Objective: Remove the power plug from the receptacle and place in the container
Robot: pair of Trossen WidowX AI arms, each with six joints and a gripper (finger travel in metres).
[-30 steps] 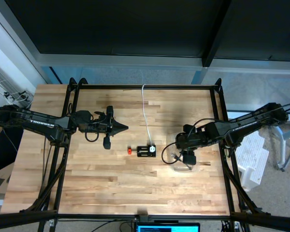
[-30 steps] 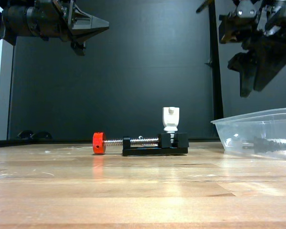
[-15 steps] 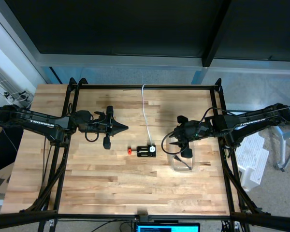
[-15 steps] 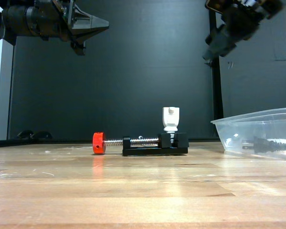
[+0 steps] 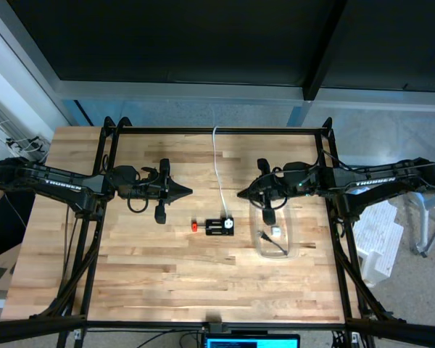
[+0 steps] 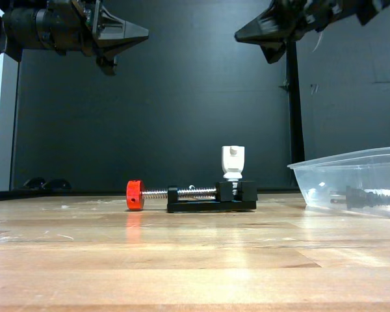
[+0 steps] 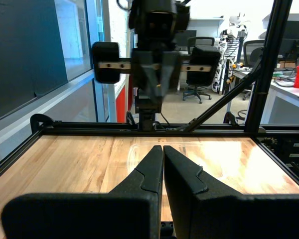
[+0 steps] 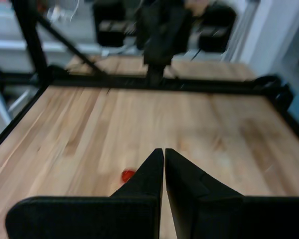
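While the plug point(image 5: 272, 243) lies in the container point(image 5: 288, 248), left gripper point(image 5: 189, 192) and right gripper point(image 5: 239, 195) hover clenched, empty, nearer the table's point(image 5: 130, 279) far edge

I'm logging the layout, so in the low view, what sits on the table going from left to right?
On the table: red knob → black vise holding the white outlet → clear tray with the plug inside. Overhead, left gripper high at left, right gripper high at right, both shut.
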